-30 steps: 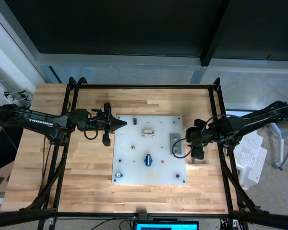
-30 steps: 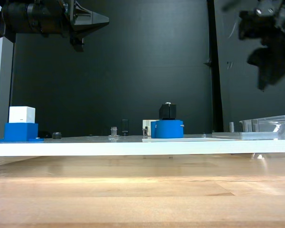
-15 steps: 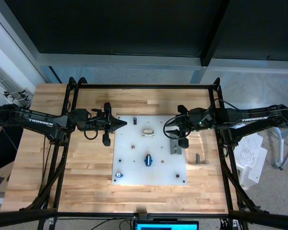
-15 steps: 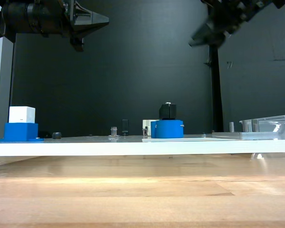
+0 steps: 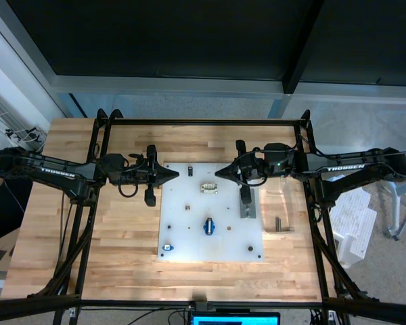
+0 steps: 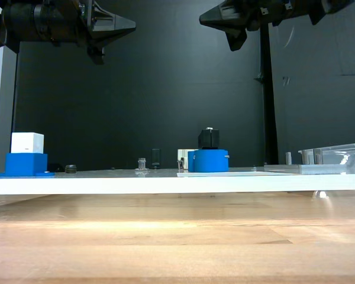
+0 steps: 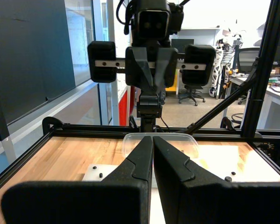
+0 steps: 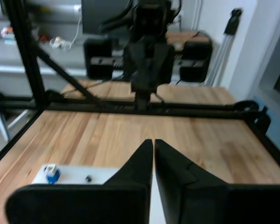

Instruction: Remove the 16mm cylinder and place in the container

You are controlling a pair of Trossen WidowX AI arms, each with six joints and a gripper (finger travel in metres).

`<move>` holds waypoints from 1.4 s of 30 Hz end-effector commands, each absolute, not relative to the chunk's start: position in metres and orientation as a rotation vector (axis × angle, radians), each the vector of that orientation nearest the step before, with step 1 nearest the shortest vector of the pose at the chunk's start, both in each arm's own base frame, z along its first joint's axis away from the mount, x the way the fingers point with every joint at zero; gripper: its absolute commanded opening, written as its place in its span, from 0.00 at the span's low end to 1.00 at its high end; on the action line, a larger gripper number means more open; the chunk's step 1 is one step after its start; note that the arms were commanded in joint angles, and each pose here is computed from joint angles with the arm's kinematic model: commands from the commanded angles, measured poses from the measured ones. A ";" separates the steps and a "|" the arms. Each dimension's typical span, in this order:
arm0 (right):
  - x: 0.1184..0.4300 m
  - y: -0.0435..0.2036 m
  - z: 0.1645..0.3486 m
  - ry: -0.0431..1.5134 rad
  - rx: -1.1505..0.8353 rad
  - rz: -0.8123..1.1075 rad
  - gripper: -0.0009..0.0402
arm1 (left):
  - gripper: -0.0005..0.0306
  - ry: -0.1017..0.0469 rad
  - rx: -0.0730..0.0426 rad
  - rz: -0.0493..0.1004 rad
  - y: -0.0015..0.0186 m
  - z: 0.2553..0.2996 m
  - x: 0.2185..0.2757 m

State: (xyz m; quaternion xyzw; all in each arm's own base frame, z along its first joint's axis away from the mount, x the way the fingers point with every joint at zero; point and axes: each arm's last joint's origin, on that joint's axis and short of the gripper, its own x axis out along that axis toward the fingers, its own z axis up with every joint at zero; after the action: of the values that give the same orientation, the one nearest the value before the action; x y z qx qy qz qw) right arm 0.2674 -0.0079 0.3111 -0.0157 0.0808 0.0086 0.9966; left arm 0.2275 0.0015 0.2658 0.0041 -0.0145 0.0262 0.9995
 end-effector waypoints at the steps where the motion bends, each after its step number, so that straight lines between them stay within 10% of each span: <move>1: 0.267 -0.014 0.307 0.115 -0.002 -0.001 0.03 | 0.02 -0.029 0.008 0.053 0.0016 0.2658 0.2275; 42: 0.257 -0.011 0.275 -0.043 0.027 -0.001 0.02 | 0.02 -0.029 0.008 0.053 0.0016 0.2658 0.2275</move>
State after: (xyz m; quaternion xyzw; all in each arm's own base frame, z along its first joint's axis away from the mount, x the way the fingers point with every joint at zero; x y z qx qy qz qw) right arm 0.2573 -0.0109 0.2753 0.0130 -0.0210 0.0007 0.9997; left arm 0.2275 0.0015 0.2658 0.0041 -0.0145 0.0264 0.9995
